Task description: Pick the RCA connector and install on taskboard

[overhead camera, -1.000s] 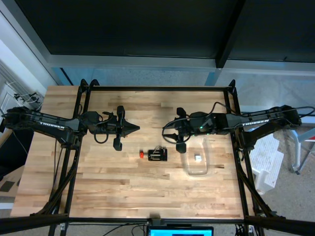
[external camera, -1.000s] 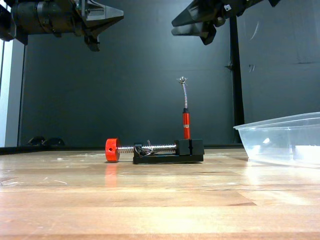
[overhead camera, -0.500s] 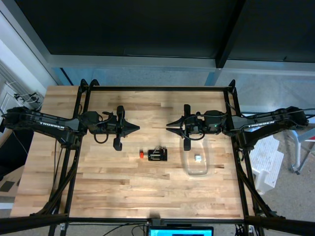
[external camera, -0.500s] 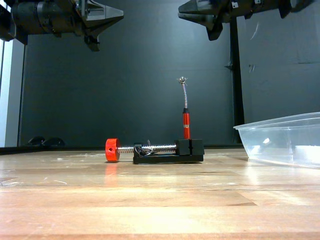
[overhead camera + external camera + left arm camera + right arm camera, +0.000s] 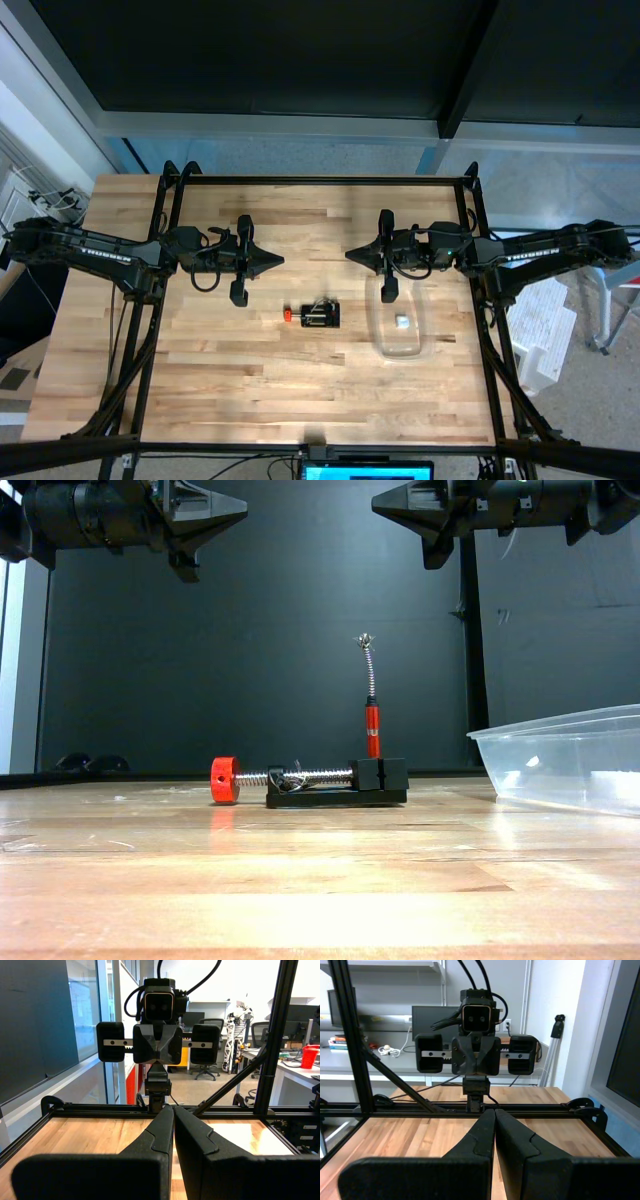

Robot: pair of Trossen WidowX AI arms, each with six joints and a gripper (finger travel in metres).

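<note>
both claws are clenched on nothing, tips facing each other high over the table [image 5: 250,380]: left claw [image 5: 280,261], right claw [image 5: 349,255]. the taskboard [image 5: 322,316] sits on the table below the gap between them. i can't make out the rca connector.

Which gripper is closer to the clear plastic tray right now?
Right. The right gripper hangs high by the far end of the clear plastic tray; the left gripper hangs farther away, beyond the taskboard.
</note>
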